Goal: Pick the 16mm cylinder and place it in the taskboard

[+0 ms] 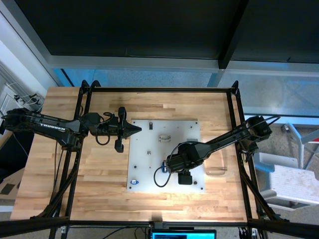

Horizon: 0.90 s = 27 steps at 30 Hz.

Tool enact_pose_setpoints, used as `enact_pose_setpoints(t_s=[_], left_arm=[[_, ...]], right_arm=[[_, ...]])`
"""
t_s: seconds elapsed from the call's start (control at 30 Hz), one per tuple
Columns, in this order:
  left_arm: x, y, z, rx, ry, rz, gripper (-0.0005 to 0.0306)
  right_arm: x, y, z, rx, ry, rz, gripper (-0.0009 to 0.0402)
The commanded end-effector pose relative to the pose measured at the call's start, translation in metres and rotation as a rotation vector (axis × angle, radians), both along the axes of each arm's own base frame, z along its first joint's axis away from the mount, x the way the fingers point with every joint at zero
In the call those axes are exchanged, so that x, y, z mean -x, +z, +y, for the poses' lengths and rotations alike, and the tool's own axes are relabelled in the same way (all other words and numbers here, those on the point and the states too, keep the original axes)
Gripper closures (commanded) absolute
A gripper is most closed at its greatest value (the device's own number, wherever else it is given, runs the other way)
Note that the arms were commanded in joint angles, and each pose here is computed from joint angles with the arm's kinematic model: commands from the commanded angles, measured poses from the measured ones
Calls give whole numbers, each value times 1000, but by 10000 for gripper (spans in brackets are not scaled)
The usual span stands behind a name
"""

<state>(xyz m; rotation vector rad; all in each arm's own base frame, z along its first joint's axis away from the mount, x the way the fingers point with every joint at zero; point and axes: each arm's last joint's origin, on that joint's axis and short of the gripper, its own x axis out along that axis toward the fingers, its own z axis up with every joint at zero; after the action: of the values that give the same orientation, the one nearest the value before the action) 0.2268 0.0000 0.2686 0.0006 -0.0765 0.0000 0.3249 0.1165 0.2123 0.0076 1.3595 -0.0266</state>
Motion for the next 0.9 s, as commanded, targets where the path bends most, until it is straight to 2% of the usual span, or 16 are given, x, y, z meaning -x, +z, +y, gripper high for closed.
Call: enact_pose_setpoints(t_s=[0.03, 0.73, 0.9], left_arm=[[0, 0, 0, 0, 0, 0, 300], [0, 0, 0, 0, 0, 0, 300], [0, 0, 0, 0, 0, 0, 300]], right_arm=[[2, 5, -1, -2, 1, -7, 113], [25, 45, -8, -27, 9, -78, 104], [27, 50, -9, -32, 10, -94, 104]])
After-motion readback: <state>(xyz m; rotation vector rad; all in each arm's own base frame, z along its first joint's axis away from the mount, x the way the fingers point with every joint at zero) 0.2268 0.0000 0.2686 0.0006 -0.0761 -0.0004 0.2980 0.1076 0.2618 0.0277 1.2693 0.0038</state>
